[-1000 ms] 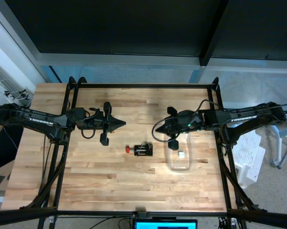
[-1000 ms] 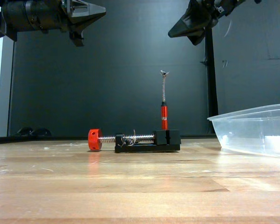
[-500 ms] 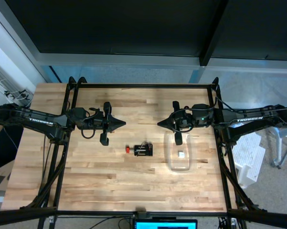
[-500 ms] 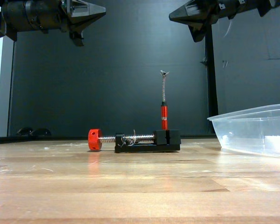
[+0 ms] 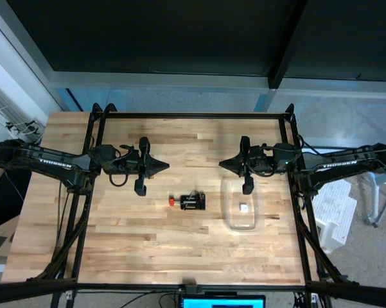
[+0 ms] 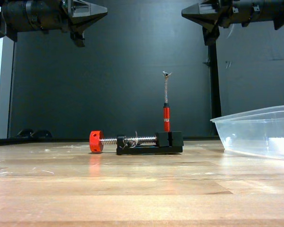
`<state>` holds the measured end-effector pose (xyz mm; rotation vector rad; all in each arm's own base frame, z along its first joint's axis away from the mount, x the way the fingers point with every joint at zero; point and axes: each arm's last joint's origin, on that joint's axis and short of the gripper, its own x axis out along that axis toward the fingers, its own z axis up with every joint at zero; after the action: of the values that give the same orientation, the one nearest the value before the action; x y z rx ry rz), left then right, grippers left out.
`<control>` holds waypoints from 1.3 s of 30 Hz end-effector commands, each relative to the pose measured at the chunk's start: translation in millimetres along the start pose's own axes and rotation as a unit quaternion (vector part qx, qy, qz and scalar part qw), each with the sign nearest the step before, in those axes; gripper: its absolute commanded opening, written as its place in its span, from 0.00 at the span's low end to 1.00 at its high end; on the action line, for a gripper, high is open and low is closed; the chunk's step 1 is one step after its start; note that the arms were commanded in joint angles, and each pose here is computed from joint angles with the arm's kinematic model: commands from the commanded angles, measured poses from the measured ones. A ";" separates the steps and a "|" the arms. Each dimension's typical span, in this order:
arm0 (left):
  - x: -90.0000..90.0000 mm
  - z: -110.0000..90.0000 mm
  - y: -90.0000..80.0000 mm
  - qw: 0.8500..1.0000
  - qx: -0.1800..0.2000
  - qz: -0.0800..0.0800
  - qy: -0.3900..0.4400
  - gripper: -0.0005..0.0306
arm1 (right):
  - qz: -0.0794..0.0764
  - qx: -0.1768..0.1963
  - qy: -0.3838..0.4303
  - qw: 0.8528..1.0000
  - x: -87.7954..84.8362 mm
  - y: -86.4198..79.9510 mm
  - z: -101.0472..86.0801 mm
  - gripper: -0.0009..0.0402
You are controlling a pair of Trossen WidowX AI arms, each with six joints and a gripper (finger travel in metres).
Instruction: Pick the RCA connector and install on taskboard
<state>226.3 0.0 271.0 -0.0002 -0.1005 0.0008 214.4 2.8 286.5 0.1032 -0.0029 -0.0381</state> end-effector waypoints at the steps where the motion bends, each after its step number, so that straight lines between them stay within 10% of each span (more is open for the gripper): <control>1: 0.1 0.1 0.0 1.000 0.000 0.000 0.000 0.02 | 0.001 0.003 -0.007 1.000 -4.0 -0.4 -2.2 0.02; 39: 0.1 0.1 0.1 1.000 0.000 0.000 0.000 0.02 | 0.001 0.010 -0.010 1.000 -5.9 -0.8 -6.1 0.02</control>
<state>226.3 0.0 271.2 0.0002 -0.1009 0.0004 208.4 2.8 280.3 0.1228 -0.0261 -0.0363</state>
